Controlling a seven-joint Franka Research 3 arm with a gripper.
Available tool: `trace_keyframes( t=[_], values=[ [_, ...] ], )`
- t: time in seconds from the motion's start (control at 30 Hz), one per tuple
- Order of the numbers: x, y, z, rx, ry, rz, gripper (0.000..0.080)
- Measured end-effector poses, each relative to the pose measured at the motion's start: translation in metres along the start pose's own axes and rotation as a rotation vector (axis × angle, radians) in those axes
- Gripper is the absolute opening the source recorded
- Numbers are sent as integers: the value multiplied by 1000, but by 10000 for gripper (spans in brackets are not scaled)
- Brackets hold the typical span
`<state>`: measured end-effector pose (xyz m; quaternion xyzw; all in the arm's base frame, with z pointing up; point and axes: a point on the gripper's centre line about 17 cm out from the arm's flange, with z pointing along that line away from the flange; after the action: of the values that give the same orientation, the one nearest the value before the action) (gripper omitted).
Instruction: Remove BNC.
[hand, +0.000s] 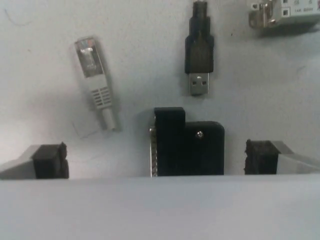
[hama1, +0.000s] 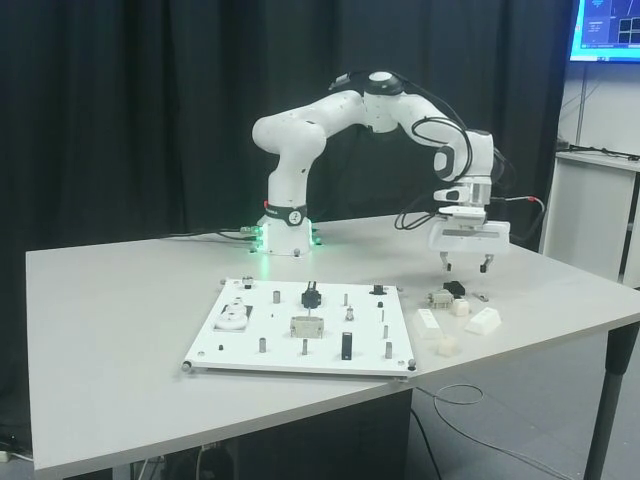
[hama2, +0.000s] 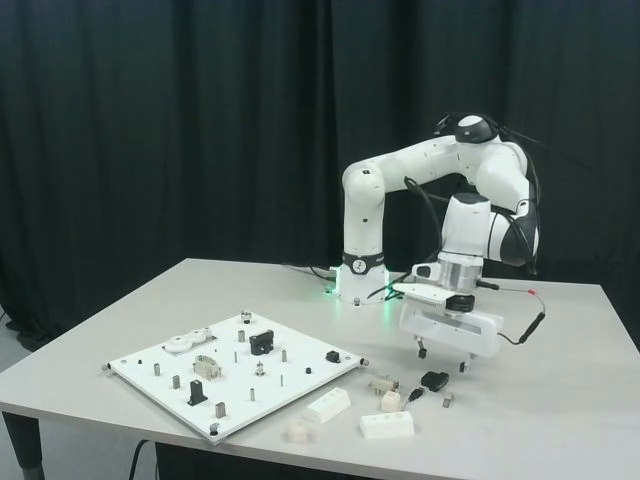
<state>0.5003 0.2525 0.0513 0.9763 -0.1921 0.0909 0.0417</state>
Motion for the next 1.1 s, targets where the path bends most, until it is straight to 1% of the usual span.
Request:
trace_keyframes(
  t=[0.2,0.23,0.47,0.87,1.1],
  values=[
    [4,0,-6,-5,11,7,780],
    [4,0,-7,-5,13,8,796],
    [8,2,-11,-11,21,19,799],
    [11,9,-12,-27,26,29,800],
    [18,16,-12,-32,35,40,800]
  ],
)
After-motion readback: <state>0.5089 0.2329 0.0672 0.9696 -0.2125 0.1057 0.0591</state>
